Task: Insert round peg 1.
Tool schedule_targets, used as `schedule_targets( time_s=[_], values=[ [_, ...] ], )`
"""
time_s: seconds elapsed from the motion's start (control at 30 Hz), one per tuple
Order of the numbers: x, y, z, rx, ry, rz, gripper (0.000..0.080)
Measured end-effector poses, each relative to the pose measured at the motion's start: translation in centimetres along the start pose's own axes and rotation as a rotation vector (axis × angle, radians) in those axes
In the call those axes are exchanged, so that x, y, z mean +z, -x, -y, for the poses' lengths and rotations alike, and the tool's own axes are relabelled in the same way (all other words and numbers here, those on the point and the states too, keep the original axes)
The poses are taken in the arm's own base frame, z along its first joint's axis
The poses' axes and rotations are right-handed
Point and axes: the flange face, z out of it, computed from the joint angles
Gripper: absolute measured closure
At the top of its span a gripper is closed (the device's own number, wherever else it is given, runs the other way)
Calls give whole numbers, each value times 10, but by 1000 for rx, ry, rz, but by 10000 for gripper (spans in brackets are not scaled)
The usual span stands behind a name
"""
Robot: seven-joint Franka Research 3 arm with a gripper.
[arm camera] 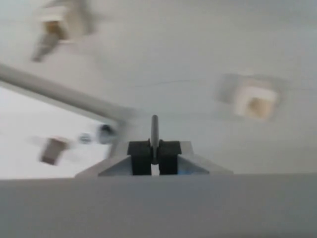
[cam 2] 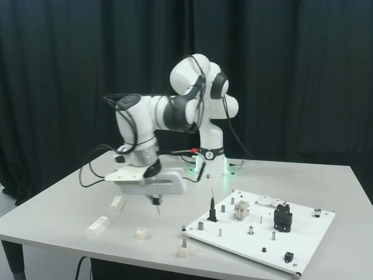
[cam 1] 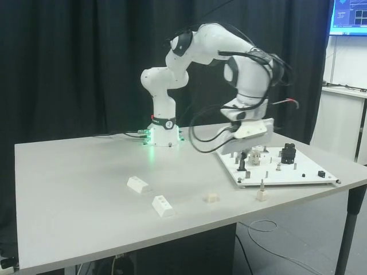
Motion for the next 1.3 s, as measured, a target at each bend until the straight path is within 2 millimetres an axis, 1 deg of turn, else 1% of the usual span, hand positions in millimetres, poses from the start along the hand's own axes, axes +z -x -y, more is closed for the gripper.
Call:
schedule_targets(
  time_s=[0.33, 0.6, 0.83, 1.03, 1.3],
  values=[
    [2, 55, 57, 23, 13, -9, 774],
    [9, 95, 93, 30, 32, -19, 774],
    [16, 127, 117, 44, 53, -31, 774],
    [23, 151, 134, 59, 66, -38, 774],
    [34, 173, 148, 75, 81, -54, 774]
  ],
)
